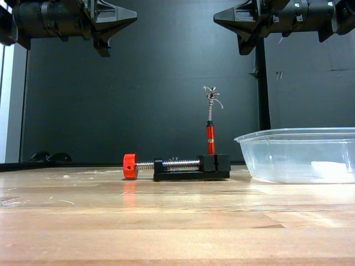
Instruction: Remove the RCA connector from the receptacle and place in the container
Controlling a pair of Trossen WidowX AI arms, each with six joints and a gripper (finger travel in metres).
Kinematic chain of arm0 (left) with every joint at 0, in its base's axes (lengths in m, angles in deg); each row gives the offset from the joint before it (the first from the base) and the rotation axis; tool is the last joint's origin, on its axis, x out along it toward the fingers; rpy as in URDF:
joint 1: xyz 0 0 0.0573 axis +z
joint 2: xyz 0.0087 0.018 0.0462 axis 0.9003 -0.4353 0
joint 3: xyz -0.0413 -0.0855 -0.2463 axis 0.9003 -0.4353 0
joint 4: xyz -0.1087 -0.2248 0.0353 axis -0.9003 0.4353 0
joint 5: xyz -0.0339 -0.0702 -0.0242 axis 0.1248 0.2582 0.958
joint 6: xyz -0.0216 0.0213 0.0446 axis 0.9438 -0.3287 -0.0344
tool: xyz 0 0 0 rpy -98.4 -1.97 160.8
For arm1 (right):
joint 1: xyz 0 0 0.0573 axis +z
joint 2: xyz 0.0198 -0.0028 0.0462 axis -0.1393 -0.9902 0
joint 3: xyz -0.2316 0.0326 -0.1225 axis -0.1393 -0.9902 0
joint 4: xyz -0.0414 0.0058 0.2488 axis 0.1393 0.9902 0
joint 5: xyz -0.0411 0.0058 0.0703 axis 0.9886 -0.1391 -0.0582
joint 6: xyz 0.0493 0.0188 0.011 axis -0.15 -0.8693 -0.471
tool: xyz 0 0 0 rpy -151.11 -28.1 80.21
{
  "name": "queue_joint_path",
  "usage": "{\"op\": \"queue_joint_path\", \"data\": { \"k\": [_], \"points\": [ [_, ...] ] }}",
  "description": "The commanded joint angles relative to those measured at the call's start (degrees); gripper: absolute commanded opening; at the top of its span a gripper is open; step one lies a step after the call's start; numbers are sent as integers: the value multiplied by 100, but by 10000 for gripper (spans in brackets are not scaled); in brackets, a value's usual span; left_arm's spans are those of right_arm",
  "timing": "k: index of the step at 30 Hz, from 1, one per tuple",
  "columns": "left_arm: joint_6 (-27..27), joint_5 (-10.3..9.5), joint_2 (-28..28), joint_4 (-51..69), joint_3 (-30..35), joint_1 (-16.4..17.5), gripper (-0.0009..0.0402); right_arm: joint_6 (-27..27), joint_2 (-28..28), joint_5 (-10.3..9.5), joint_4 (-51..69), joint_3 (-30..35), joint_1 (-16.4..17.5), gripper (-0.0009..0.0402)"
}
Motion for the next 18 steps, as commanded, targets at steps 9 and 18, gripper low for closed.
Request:
{"op": "queue_joint_path", "data": {
  "k": [9, 18],
  "points": [
    [0, 0, 0, 0, 2, 0, 0, -245, -7, 2, 1290, 439, 20, 0],
    [0, 0, 0, 0, 2, 0, 0, -328, -404, 142, 4586, 1694, 269, 0]
  ]
}}
